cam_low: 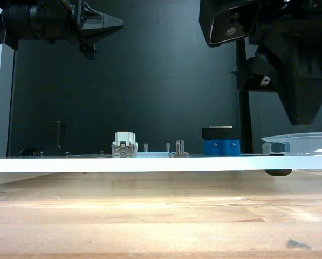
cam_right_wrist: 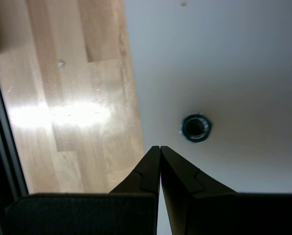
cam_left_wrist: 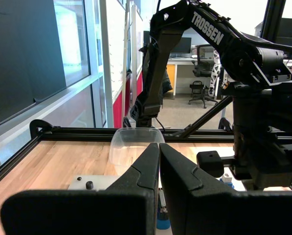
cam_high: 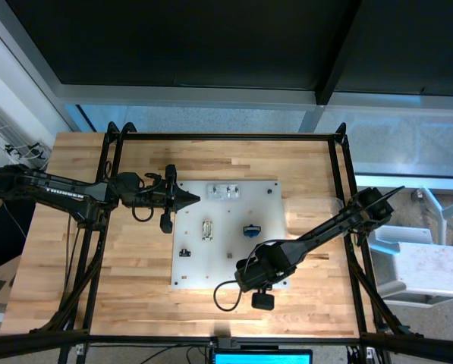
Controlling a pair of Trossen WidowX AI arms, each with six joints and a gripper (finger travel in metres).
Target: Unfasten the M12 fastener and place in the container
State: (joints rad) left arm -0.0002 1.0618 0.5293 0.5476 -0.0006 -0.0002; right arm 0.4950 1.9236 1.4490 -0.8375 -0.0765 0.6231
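Hovering closed: right claw [cam_right_wrist: 160,147] near nut [cam_right_wrist: 196,128] | left claw [cam_high: 195,199] over board [cam_high: 207,267] | TROSSEN [cam_left_wrist: 212,29]

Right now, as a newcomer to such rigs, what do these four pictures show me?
Two robot arms stand at the sides of a wooden table, each ending in a pincer. One picture looks down from above, one runs level along the tabletop, and each arm carries a camera. A white board with small fittings lies on the table. The left pincer is parked, shut, above the board's far left edge. The right pincer hangs shut and empty over the near right edge, beside the small silver nut; whether that sits on its stud I cannot tell. The clear tray stands right of the board.
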